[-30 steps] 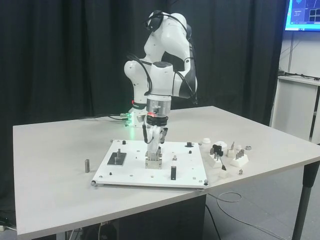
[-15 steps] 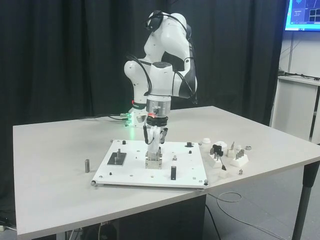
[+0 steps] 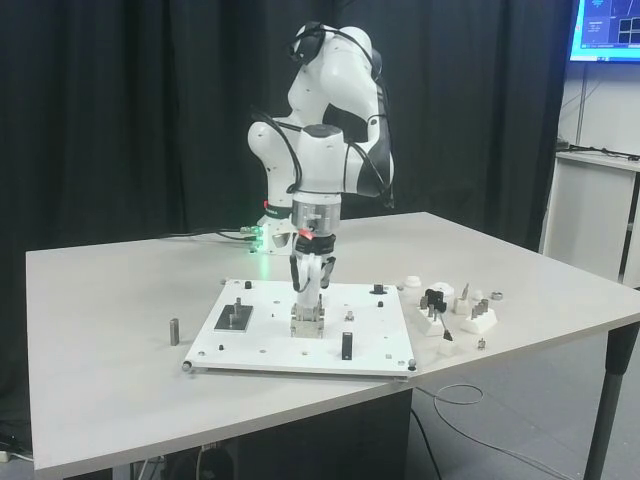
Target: Insert waterproof.
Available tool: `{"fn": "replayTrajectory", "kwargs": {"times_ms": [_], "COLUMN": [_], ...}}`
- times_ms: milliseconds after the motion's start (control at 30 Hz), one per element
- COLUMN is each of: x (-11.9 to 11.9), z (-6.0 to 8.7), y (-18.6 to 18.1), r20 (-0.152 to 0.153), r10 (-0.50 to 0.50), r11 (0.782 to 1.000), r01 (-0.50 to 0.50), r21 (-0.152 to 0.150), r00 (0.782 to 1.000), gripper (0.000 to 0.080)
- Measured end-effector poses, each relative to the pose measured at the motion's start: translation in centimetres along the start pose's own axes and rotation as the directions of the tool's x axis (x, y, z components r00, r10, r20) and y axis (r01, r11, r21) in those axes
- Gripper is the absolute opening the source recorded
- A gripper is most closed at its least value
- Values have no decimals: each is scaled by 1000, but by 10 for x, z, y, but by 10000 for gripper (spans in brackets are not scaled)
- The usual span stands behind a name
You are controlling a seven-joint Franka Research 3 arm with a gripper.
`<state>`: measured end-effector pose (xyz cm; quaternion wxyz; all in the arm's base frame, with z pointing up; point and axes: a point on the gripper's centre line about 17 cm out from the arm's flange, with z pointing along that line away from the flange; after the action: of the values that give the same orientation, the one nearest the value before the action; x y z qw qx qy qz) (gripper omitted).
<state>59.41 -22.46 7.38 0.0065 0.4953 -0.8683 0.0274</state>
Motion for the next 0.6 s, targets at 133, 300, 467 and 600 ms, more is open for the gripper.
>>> {"fn": "replayTrajectory", "kwargs": {"times_ms": [133,300,467,600], "x": [1,1,1,1], "z": [1,2,1,-3], "y": [0,0,-1,-5], "r20": [1,1,-3,-5], "r10": [-4,-6,-11,-16], "r11": [1000,1000,1000,1000], "r01": [4,6,11,16], "r21": [-3,-9,-11,-10], "r00": [1000,1000,1000,1000], "gripper": [310,310,310,310]}}
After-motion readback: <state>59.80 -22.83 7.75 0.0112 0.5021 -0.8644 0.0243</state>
